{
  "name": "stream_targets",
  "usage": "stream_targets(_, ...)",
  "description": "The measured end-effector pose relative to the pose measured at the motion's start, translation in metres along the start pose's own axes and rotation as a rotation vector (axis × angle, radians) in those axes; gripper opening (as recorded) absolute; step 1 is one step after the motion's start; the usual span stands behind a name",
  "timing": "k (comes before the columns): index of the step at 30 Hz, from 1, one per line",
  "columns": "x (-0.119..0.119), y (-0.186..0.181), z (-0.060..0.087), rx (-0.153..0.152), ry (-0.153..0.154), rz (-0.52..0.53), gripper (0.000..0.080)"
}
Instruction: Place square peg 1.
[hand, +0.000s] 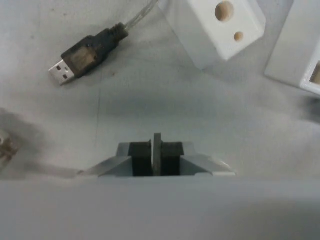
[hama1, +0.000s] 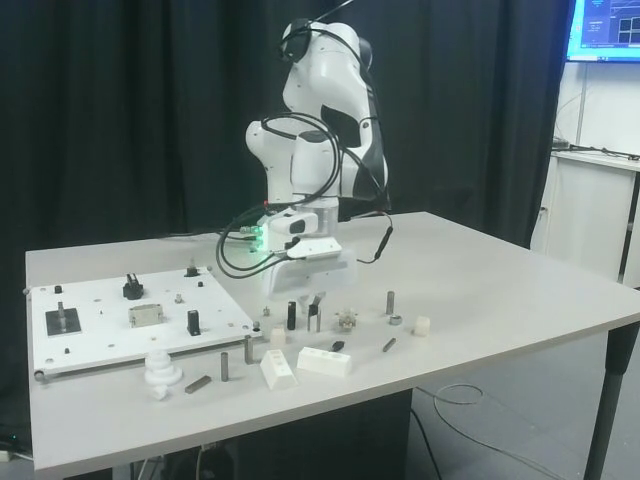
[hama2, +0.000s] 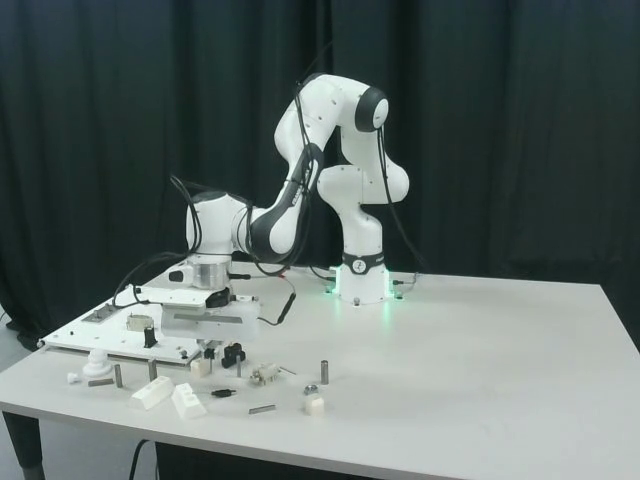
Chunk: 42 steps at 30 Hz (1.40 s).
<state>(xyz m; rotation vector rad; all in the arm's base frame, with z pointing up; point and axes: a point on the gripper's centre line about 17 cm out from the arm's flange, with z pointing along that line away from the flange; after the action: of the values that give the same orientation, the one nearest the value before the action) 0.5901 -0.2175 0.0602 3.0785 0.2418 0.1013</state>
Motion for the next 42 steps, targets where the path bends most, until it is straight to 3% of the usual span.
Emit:
stream_targets(16,0.004,-0.002,0.009,0.002,0.006,0.010,0.0035)
stream_targets(17,0.004,-0.002,0.009,0.002,0.006,0.010,0.0280)
stream_targets(22,0.004,-0.001,0.009,0.002,0.007,0.010,0.0280)
stream_targets(23,0.004,-0.001,0.008,0.002,0.007,0.010,0.0591)
stream_targets(31,0.007,-0.002,0.006,0.005,0.009,0.008,0.0591)
stream_targets(32,0.007,-0.003,0.005,0.007,0.009,0.008,0.0786)
stream_targets(42,0.010,-0.009,-0.005,0.029,0.009,0.006,0.0797)
